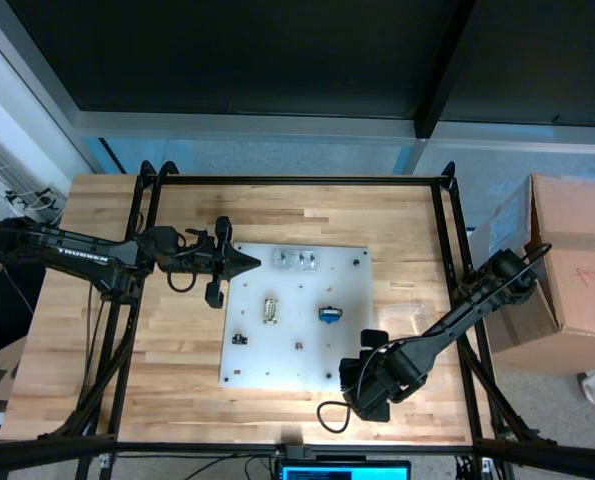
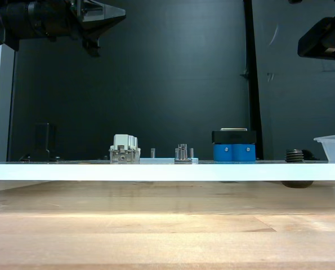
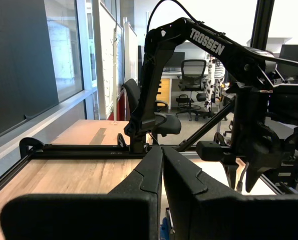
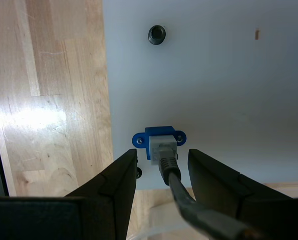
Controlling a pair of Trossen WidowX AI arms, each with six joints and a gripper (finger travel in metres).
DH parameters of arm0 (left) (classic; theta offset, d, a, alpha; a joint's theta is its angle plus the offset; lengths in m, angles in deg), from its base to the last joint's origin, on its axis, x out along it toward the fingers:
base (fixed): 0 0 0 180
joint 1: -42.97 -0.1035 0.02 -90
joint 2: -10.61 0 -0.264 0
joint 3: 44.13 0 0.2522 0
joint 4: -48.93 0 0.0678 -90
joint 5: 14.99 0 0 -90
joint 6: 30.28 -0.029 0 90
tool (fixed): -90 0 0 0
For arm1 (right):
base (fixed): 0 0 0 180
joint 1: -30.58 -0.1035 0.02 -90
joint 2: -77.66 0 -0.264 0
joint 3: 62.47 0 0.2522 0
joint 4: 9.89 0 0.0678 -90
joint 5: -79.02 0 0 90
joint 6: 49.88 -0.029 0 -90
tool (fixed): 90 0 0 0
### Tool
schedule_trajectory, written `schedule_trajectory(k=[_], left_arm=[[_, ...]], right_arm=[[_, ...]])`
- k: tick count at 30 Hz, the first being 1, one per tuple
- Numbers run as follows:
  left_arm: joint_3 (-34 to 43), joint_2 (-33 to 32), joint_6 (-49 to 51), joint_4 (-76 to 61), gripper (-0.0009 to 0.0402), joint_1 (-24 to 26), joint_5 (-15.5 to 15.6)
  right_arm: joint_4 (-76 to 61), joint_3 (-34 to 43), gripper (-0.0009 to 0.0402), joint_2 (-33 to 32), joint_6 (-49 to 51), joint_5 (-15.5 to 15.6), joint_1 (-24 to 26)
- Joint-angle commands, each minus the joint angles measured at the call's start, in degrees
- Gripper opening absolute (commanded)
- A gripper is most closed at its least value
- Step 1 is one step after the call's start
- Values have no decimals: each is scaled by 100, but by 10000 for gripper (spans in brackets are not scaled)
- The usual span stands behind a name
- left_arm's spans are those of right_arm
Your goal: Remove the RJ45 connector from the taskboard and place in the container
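The RJ45 connector [image 4: 163,145] sits in its blue mount [image 1: 329,314] on the white taskboard [image 1: 287,345], and a dark cable [image 4: 175,187] leads off it. In the low view the blue mount [image 2: 233,152] stands upright on the board. My right gripper [image 4: 162,152] hangs open above the board, its fingers [image 4: 119,175] on either side of the connector in the wrist view and not touching it. In the high view the right gripper [image 1: 369,372] is over the board's near right corner. My left gripper [image 1: 249,262] is shut on nothing, raised over the board's far left edge.
A clear plastic container [image 1: 407,316] stands on the table just right of the board, also seen as container [image 2: 333,147]. On the board are a grey connector block [image 1: 270,310], a clear part [image 1: 295,260] and small posts [image 2: 182,153]. A cardboard box [image 1: 575,270] sits off the table's right side.
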Motion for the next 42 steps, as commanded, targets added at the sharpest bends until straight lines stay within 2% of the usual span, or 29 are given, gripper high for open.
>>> schedule_trajectory(k=[1, 11, 21, 25, 42], left_arm=[[0, -2, 0, 0, 0, -2, -2], [0, -2, 0, 0, 0, -2, -2], [0, 0, 0, 0, 0, -2, -2], [0, -2, 0, 0, 0, 0, -2], [0, -2, 0, 0, 0, 0, -2]], right_arm=[[48, -61, 128, -2, -7, 4, 0], [107, -136, 88, -2, 85, 9, -2], [105, -133, -4, -2, 101, 74, -2], [107, -122, 3, 0, 101, 179, 0], [85, -122, 0, 439, 96, 149, 15]])
